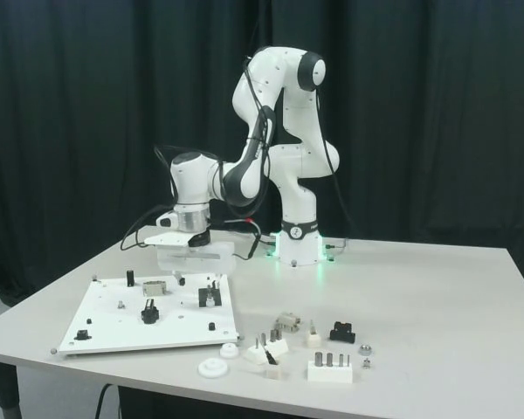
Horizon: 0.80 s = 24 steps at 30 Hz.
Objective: Pick medium gear.
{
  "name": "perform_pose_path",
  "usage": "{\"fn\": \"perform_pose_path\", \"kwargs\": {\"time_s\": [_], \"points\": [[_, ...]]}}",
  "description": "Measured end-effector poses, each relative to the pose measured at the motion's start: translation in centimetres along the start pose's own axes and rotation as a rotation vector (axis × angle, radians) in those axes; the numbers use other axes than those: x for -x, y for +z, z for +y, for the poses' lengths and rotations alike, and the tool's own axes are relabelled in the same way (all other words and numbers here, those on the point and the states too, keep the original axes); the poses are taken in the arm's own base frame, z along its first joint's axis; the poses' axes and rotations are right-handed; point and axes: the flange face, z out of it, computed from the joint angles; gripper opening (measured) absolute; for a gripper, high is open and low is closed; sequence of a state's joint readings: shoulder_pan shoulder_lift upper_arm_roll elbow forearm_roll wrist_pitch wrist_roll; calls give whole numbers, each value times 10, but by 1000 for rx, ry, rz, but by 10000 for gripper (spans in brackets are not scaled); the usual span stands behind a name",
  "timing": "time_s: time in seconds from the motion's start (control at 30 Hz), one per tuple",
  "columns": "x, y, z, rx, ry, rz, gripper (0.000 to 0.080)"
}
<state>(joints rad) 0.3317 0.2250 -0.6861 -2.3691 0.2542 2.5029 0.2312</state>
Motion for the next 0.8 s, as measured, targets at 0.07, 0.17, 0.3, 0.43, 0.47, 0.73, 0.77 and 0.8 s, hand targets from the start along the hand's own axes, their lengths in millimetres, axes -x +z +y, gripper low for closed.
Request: {"fn": "perform_pose_path", "kwargs": {"time_s": [0.07, 0.17, 0.3, 0.43, 0.47, 0.73, 0.77, 0.8], "points": [[0, 0, -1, -1, -2, 0, 800], [1, 0, -2, 0, -5, 0, 800], [1, 0, -3, 0, -7, 0, 800], [2, 0, -4, 0, -9, 0, 800], [2, 0, -4, 0, -10, 0, 800], [3, -2, -8, -3, -14, 2, 800], [4, -2, -9, -4, -14, 3, 800], [4, -3, -9, -5, -14, 3, 800]]}}
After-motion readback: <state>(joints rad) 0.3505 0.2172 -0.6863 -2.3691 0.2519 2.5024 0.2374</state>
